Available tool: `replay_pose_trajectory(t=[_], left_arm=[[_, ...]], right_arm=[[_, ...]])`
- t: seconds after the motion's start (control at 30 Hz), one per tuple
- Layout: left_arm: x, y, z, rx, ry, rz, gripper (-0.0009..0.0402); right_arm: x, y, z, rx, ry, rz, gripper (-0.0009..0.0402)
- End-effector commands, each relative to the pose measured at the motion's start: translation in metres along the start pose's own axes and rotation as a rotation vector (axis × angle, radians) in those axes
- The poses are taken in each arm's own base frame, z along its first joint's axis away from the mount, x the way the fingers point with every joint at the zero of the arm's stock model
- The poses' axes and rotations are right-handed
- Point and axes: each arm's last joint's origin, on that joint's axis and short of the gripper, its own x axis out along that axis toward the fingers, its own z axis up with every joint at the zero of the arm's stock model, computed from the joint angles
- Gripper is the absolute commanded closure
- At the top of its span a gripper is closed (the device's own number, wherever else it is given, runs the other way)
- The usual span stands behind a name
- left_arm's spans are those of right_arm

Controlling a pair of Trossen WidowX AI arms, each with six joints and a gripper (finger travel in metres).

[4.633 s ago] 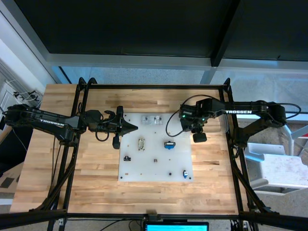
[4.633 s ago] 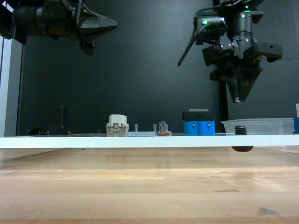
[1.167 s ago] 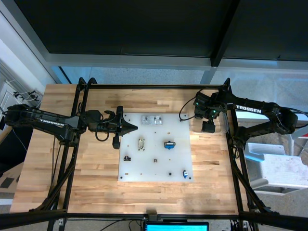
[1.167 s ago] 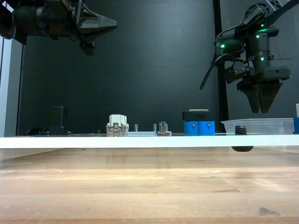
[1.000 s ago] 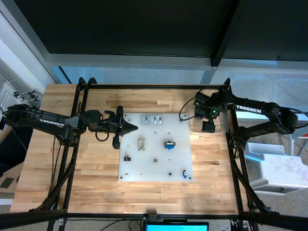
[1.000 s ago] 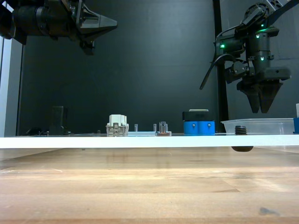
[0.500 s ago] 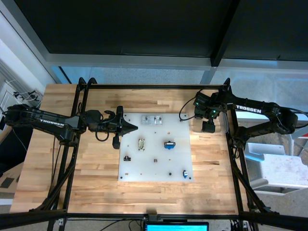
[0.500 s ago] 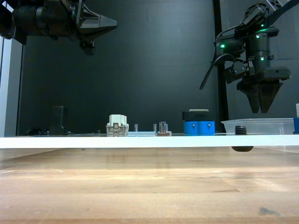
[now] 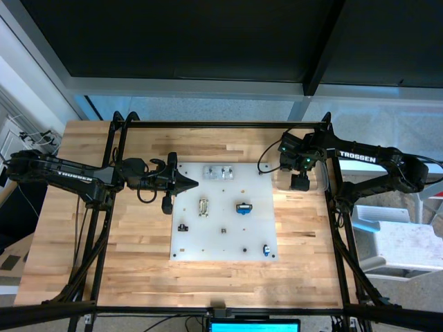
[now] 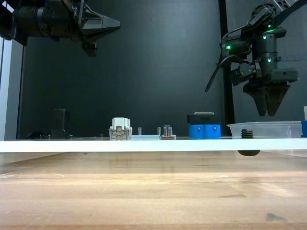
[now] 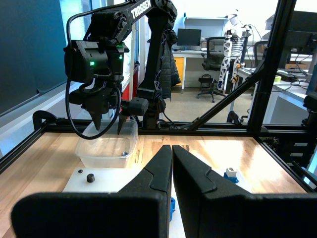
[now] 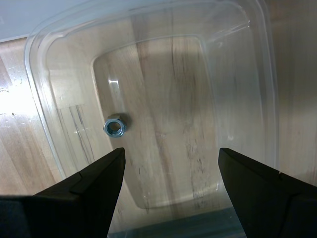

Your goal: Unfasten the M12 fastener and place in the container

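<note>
Right tool (image 10: 267,113) spread wide above container (image 12: 247,74), nut (image 12: 114,127) inside beneath it; left tool (image 9: 195,184) closed beside board (image 9: 221,238).

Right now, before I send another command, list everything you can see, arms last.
nut: 1, silver, lying in the tub
tub: 1, clear, on the table, right of the board's far corner
stud: 1, black, bare, near the board's near right edge
board: 1, white, table centre
block: 1, blue and black, mid-board
connector: 1, grey, left of the block
silver parts: 2, silver, board's far edge
blue-white part: 1, board's near right corner
post: 1, silver, mid-board
table: 1, wood, under everything
left end effector: 1, black, shut, raised by the board's far left edge
right end effector: 1, black, open, above the tub
</note>
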Motion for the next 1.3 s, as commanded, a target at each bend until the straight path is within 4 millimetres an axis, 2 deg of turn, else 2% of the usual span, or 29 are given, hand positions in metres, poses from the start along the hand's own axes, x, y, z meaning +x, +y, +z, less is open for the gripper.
replay_pose_trajectory(t=[0.03, 1.3], left_arm=[[0.0000, 0.0000, 0.0002, 0.000, -0.001, 0.000, 0.0393], [0.0000, 0.0000, 0.0002, 0.000, -0.001, 0.000, 0.0393]], right_arm=[[-0.0001, 0.0001, 0.0000, 0.000, 0.000, 0.000, 0.0130], [-0.0001, 0.0000, -0.0002, -0.002, 0.002, 0.001, 0.0130]])
